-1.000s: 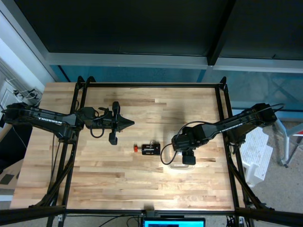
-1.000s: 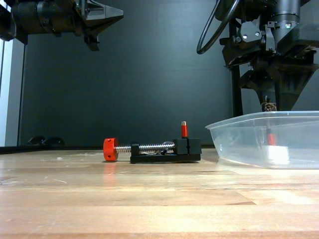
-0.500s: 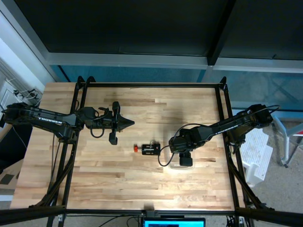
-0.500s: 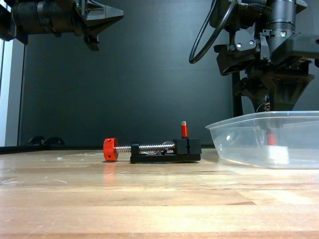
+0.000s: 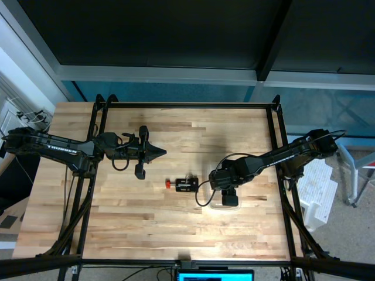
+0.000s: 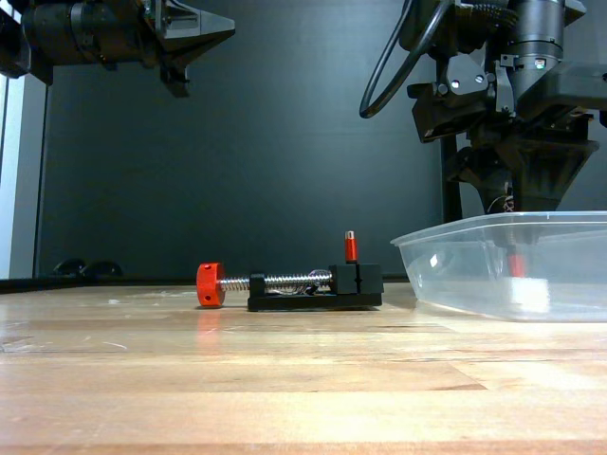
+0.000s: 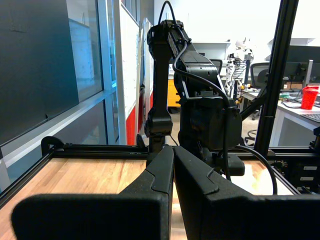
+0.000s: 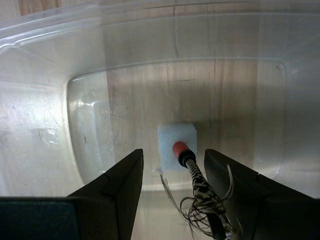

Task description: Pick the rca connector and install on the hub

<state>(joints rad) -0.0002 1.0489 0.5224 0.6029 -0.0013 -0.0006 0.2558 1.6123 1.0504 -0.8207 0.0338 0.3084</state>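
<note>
The rca connector (image 8: 186, 156), red-tipped with a braided metallic lead, rests on a white foam block (image 8: 170, 136) inside the clear tray (image 8: 85, 125). It shows through the tray wall as a small red piece (image 6: 515, 263). My right gripper (image 8: 172, 151) hangs open just above it, one finger on each side, not touching; it sits over the tray (image 5: 229, 196) (image 6: 520, 210). The hub (image 5: 186, 185) (image 6: 313, 284), a black block with a red knob, lies left of the tray. My left gripper (image 5: 160, 153) (image 6: 228, 36) (image 7: 173, 165) is shut, empty, high at the left.
The clear tray (image 5: 218, 206) (image 6: 493, 227) stands right of the hub on the wooden table. A black frame rail (image 5: 275, 134) borders the table. A red post (image 6: 350, 246) stands up on the hub.
My right gripper has shifted slightly left and a little lower over the tray, then held still. The left arm has not moved.
</note>
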